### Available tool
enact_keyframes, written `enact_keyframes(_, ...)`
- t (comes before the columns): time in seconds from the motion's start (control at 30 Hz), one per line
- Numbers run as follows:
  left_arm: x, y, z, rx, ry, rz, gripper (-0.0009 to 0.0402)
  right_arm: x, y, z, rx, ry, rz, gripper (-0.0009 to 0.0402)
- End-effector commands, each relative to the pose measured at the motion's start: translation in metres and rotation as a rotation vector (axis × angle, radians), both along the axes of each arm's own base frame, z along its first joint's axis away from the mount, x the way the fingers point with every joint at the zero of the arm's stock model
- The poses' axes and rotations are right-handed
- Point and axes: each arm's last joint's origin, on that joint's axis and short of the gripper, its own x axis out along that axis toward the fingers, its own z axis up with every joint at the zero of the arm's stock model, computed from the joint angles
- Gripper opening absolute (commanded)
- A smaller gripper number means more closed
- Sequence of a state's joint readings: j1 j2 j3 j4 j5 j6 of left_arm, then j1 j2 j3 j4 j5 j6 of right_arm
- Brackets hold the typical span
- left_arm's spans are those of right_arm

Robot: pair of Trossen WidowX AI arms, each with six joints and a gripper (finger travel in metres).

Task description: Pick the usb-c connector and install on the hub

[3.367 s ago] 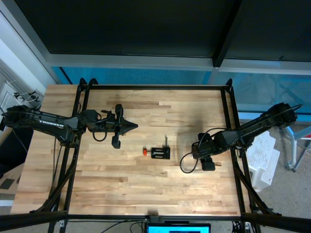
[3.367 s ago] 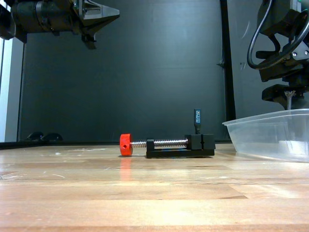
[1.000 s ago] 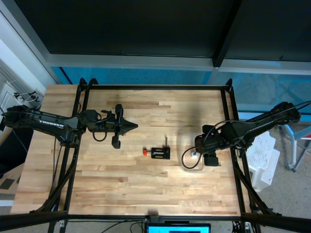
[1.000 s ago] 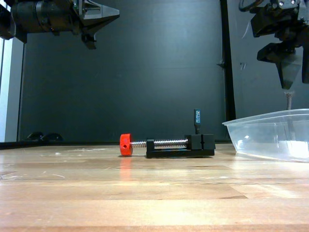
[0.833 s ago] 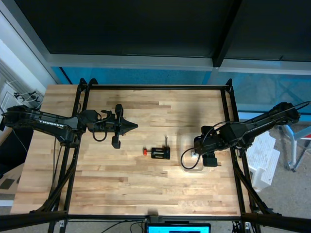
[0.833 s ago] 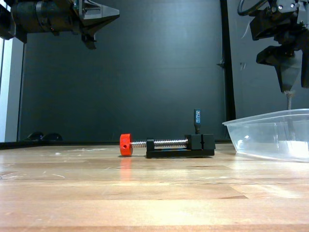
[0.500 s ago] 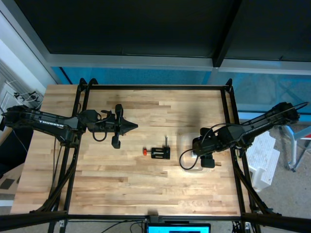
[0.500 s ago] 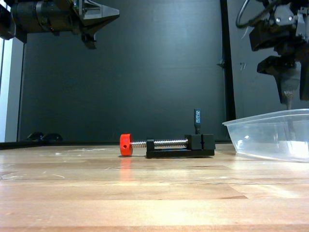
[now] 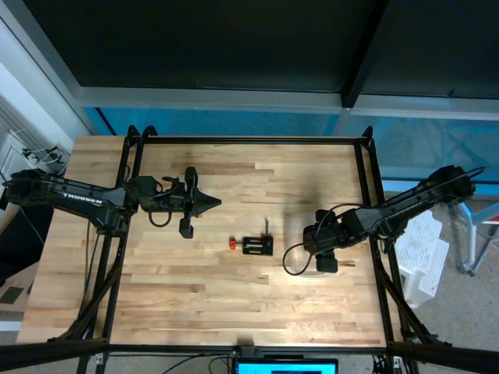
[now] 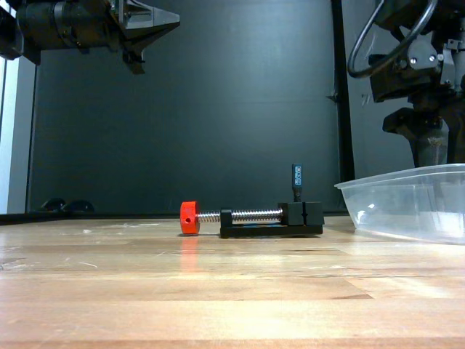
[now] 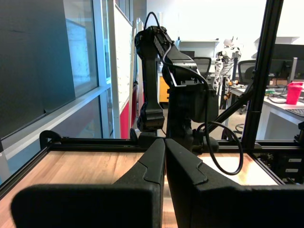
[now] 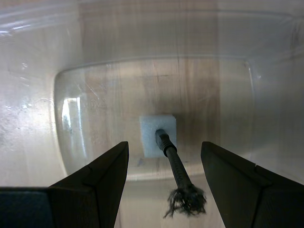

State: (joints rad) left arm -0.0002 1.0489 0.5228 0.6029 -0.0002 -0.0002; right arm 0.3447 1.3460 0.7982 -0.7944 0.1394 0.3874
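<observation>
Nothing grasped yet: right tool spread over the usb-c connector, hub untouched mid-frame, left tool pressed together upper left.

**Close quarters in the tray, bare desk around the hub**

The right gripper hangs over the clear tray with its fingers spread wide. The plug sits in a white foam square, and its frayed cable stub stands up between the fingers with a gap on either side. The tray walls rise all round. A strip of bare desk separates the tray from the hub. The hub's thin upright stem stands at the tray-side end, and its red knob is at the other. The left gripper, fingers pressed together, hangs high above the desk, well apart from the hub, with free air beneath. Black frame rails border the desk.
</observation>
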Motion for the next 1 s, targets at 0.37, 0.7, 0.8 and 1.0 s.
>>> enact_keyframes(0.37, 0.0, 0.0, 0.0, 0.0, 0.0, 0.0, 0.0, 0.0, 0.0, -0.016, -0.003, 0.007, 0.001, 0.0212)
enact_keyframes(0.7, 0.0, 0.0, 0.0, 0.0, 0.0, 0.0, 0.0, 0.001, 0.0, -0.017, 0.001, -0.006, 0.002, 0.0195)
enact_keyframes(0.8, 0.0, 0.0, 0.0, 0.0, 0.0, 0.0, 0.0, 0.001, 0.0, -0.017, 0.002, -0.006, 0.002, 0.0177)
enact_keyframes(1.0, 0.0, 0.0, 0.0, 0.0, 0.0, 0.0, 0.0, 0.001, 0.0, -0.017, 0.002, -0.007, 0.001, 0.0143)
